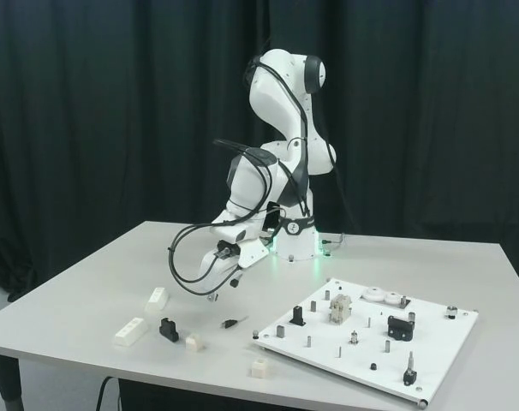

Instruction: Remove waterproof.

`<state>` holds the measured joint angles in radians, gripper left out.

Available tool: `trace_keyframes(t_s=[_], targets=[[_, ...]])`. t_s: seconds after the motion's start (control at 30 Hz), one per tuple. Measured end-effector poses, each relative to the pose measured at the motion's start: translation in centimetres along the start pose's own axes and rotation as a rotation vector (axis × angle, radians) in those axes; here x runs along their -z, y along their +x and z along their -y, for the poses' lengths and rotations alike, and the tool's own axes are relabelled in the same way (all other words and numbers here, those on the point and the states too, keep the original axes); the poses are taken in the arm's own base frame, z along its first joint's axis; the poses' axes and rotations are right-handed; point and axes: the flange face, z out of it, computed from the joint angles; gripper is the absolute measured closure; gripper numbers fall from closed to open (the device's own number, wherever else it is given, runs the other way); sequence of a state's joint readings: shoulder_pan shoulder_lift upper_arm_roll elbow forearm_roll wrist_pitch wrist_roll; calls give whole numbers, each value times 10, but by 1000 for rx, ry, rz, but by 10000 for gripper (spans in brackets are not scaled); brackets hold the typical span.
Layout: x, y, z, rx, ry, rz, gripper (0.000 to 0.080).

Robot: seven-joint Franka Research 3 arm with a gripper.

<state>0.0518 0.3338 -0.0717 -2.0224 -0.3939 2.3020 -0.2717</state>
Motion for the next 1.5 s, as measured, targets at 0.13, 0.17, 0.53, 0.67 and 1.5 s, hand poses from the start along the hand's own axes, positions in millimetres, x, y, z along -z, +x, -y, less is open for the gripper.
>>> trace_keyframes(t_s=[0.13, 0.17, 0.53, 0.67, 1.5], targets=[[-1, 0, -2, -2, -1, -4, 4], [-1, 0, -2, -3, -1, -5, 4], [0, 3, -5, -6, -6, -11, 3], [1, 4, -6, -7, -7, -13, 3], [7, 9, -8, -6, -13, -25, 3]])
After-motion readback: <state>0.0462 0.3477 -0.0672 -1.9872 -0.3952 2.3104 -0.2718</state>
